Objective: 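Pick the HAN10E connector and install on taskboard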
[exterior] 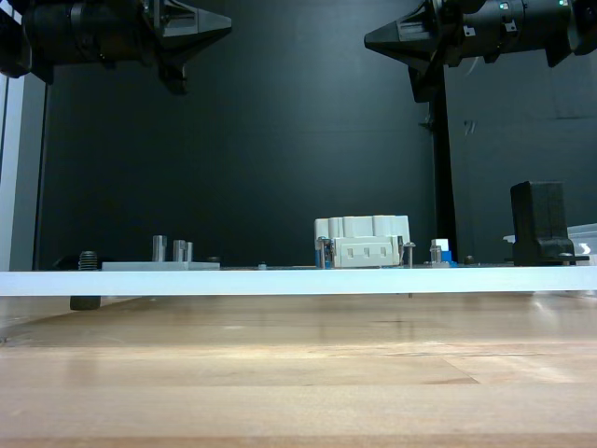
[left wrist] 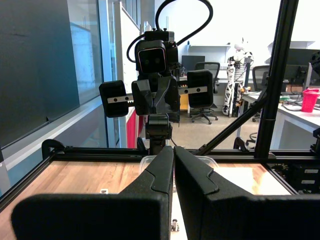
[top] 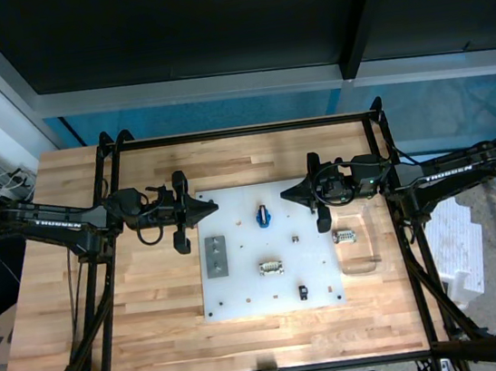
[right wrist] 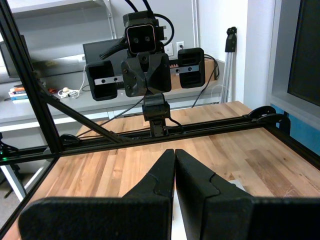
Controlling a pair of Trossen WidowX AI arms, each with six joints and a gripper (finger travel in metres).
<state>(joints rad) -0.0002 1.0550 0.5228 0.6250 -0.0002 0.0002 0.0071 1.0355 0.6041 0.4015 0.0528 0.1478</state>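
Observation:
The taskboard (top: 244, 291) is a white square plate in the middle of the table. It carries a grey block (top: 215, 256), a blue part (top: 264, 214) and a tiny black part (top: 304, 291). A small beige-grey HAN10E connector (top: 344, 236) lies in the clear tray (top: 373, 256) just right of the board. A similar beige block (top: 271, 266) (exterior: 362, 241) sits on the board itself. My left gripper (top: 217, 206) hovers shut over the board's far left corner. My right gripper (top: 283, 192) hovers shut over its far edge, facing the left one. Neither holds anything.
A black frame (top: 241, 132) rims the wooden table (top: 154, 308). Both arms hang well above the board in the low view, with the left gripper (exterior: 229, 31) and the right gripper (exterior: 367, 40) tip to tip. The black part (exterior: 539, 222) stands tall at the board's right.

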